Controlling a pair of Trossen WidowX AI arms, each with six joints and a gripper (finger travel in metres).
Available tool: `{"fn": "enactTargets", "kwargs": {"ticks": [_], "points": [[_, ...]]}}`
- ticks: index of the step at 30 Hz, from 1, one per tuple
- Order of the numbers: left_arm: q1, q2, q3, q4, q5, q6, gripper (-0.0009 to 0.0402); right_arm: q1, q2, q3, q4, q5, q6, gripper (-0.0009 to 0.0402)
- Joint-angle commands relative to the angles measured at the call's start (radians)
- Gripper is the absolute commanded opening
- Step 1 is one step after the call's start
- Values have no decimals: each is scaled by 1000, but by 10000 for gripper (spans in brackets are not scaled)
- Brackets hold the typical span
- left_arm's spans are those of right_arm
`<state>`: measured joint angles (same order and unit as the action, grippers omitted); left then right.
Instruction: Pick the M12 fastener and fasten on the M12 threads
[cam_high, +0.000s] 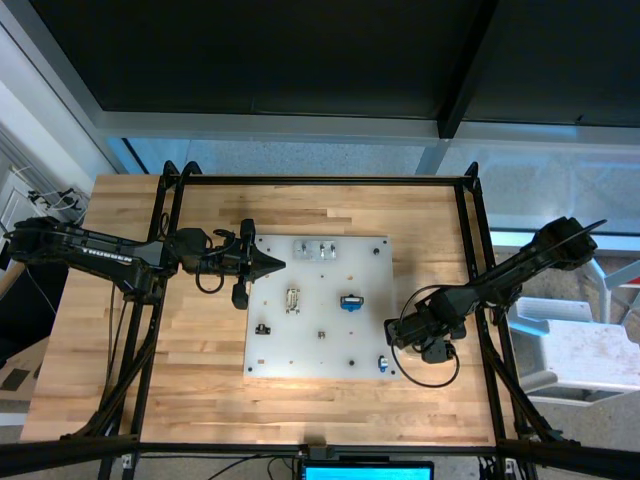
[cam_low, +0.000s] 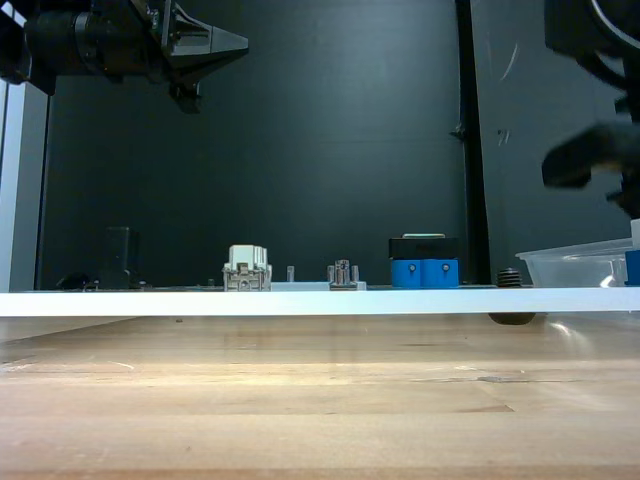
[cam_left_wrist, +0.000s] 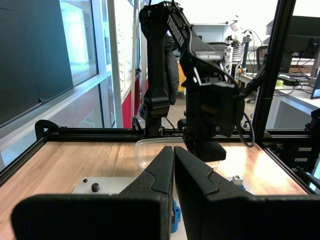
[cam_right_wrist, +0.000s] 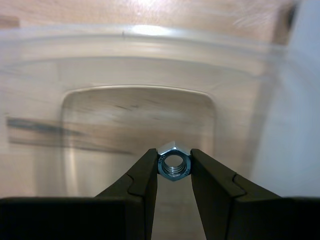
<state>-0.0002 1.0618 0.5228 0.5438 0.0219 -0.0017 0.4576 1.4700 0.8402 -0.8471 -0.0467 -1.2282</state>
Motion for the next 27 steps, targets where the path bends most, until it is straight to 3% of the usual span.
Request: {"fn": "enactTargets", "kwargs": {"ticks": [1, 6, 10, 13, 27], "points": [[0, 0, 0, 0, 0, 0, 0, 0, -4, 72, -86, 2, 1, 35], [0, 0, 0, 0, 0, 0, 0, 0, -3, 180, -168, 3, 0, 35], [0, 0, 0, 0, 0, 0, 0, -3, 22, 259, -224, 29, -3, 35], [0, 0, 0, 0, 0, 0, 0, -6, 61, 325, -257, 30, -19, 35], [0, 0, 0, 0, 0, 0, 0, -8, 356, 634, -272, 28, -46, 35]]}}
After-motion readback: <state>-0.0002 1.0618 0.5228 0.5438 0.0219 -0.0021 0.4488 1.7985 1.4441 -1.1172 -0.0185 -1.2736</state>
